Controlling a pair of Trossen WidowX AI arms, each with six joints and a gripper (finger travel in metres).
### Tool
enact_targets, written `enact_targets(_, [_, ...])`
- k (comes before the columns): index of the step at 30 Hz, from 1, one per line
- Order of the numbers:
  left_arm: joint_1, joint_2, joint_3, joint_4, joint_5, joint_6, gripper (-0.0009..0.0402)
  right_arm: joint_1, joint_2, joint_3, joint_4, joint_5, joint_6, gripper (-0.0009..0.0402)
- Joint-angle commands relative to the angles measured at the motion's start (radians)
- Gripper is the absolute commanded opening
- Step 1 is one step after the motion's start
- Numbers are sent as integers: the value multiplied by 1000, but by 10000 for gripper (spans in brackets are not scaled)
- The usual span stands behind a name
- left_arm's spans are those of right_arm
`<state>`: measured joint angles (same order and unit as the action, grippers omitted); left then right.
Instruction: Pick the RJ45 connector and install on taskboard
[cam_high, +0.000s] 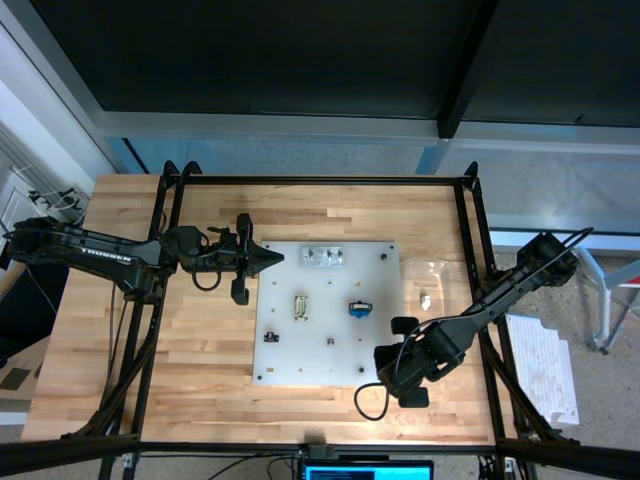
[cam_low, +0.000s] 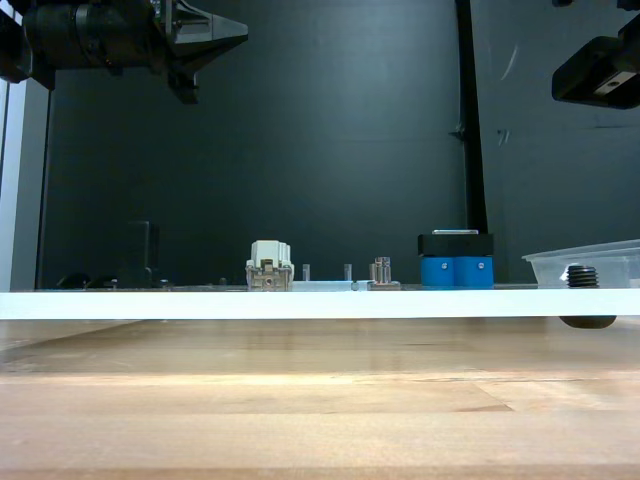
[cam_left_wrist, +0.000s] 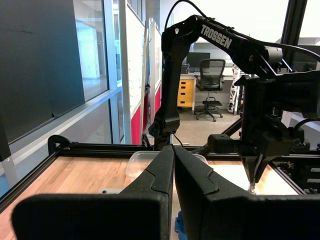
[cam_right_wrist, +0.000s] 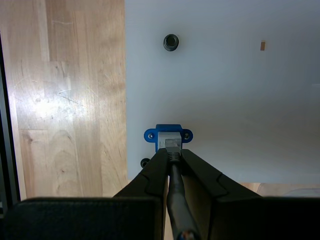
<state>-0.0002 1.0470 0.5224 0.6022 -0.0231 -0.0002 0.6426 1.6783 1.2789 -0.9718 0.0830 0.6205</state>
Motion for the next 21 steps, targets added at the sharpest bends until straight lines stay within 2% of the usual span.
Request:
enact_targets(1, [0, 0, 0, 0, 0, 0, 0, 2, 1, -6, 2, 1, 3, 0])
enact_targets(10, [0, 0, 0, 0, 0, 0, 0, 6, 1, -67, 80, 0, 5, 0])
enact_targets(21, [0, 0, 0, 0, 0, 0, 0, 6, 12, -63, 79, -4, 4, 0])
